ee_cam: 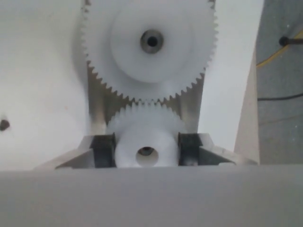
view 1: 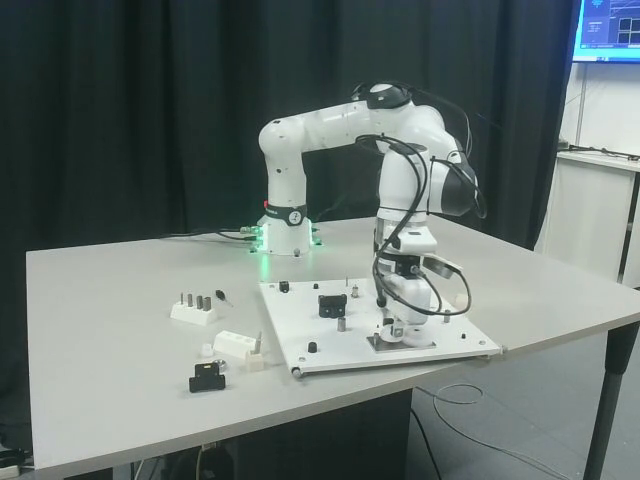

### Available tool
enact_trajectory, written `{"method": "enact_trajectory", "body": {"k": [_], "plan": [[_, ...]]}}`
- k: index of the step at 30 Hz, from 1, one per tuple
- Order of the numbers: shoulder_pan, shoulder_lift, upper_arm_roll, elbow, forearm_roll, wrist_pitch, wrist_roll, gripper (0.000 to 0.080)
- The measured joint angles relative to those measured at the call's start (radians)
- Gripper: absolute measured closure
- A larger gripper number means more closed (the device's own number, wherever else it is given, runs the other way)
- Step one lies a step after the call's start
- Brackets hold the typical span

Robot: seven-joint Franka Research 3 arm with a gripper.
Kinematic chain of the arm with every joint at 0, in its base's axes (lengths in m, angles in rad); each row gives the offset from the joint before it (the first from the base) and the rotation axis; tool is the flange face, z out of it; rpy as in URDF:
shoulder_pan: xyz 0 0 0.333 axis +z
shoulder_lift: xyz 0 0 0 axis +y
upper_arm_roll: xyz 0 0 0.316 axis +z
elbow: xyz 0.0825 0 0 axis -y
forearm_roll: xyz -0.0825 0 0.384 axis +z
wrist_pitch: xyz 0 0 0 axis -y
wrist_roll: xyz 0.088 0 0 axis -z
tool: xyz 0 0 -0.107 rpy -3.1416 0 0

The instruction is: Insert medium gear.

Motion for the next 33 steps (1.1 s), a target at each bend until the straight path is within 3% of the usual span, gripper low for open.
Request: {"method": "enact_trajectory", "body": {"k": [15,22,33], "plan": [[0.004,-0.001,-0.002,-0.012,0.023,0.002,0.194,0.0524],[0.004,-0.001,-0.002,-0.012,0.023,0.002,0.184,0.0524],[0.004,0.000,-0.002,-0.012,0.022,0.002,0.050,0.0524]]}}
